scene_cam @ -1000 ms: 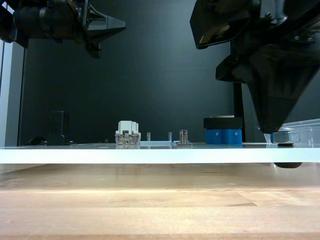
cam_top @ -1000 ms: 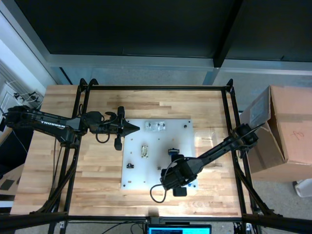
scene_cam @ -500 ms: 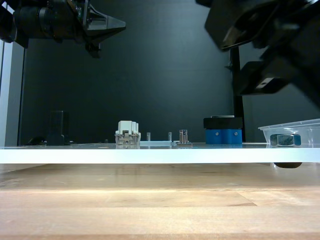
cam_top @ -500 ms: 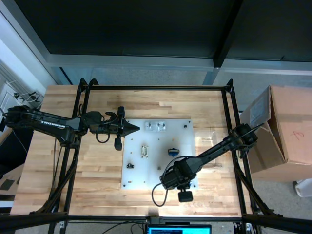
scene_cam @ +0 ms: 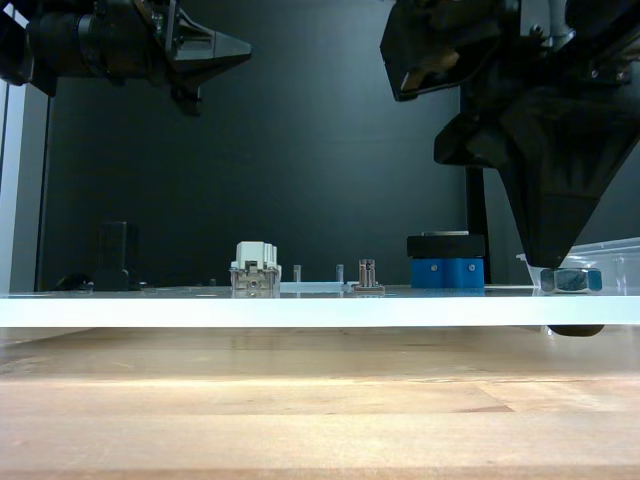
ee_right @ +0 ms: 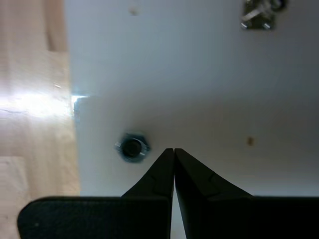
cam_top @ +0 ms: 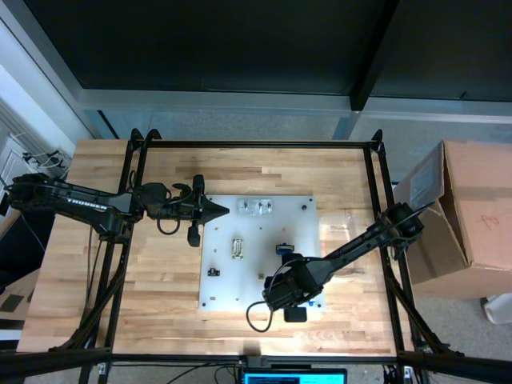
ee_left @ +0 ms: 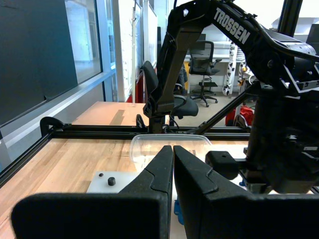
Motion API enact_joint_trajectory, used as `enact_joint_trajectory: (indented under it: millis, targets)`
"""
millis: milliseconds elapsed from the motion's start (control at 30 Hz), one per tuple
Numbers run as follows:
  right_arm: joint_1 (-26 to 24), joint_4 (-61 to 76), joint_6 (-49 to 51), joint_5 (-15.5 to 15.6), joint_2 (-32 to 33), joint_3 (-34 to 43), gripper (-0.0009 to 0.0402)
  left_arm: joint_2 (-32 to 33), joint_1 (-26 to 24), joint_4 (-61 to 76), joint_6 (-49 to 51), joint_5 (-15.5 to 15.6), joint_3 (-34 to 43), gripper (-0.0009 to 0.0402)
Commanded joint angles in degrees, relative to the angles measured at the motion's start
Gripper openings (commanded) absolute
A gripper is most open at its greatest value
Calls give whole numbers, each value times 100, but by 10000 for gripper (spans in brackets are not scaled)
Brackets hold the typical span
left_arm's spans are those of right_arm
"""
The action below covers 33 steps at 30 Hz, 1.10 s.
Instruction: Pick the M12 nut and place it on its threads and fasten
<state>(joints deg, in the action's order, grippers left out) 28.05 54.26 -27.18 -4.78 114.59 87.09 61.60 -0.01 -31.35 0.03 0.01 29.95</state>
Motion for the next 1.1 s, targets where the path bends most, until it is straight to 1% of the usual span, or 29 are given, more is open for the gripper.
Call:
enact_joint_trajectory:
  millis: [33, 67, 100, 133, 200, 233, 267, 300, 600, 700, 767, 867, 900, 933, 1033, 1100]
  targets:
    - [0, -20, 9, 48, 26, -11, 0, 0, 0, -2, 0, 0, 0, 0]
    - [2, -20, -2, 61, 26, -15, 0, 0, 2, -2, 0, 0, 0, 0]
    - [2, -17, 0, 247, 26, -17, 0, 0, 0, 0, 0, 0, 0, 0]
    - [0, -13, 13, 575, 26, -15, 0, 0, 0, -2, 0, 0, 0, 0]
    - [0, -9, 79, 1451, 26, -4, 0, 0, 0, 0, 0, 0, 0, 0]
    - [-2, -9, 87, 1797, 26, 0, 0, 0, 0, -2, 0, 0, 0, 0]
    - [-4, -2, 90, 1993, 26, 2, 0, 0, 0, -2, 0, 0, 0, 0]
    - [-4, 26, 87, 2028, 26, 7, 0, 0, 2, -2, 0, 0, 0, 0]
    - [-4, 184, 61, 1550, 15, 7, 0, 0, 2, 0, 0, 0, 0, 0]
    - [-4, 188, 59, 1261, 15, 7, 0, 0, 2, 0, 0, 0, 0, 0]
    - [-4, 186, 52, 817, 15, 7, 0, 0, 0, 0, 0, 0, 0, 0]
    - [-4, 177, -68, -85, 15, 7, 0, 0, 0, -2, 0, 0, 0, 0]
    - [-4, 173, -127, -328, 15, 4, 0, 0, 2, -2, 0, 0, 0, 0]
    - [-4, 157, -138, -442, 15, 4, 0, 0, 0, 0, 0, 0, 0, 0]
    - [-4, 55, -87, -400, 15, 4, 0, 0, 0, -2, 0, 0, 0, 0]
    - [-4, -7, -79, -271, 26, 4, 0, 0, 0, -2, 0, 0, 0, 0]
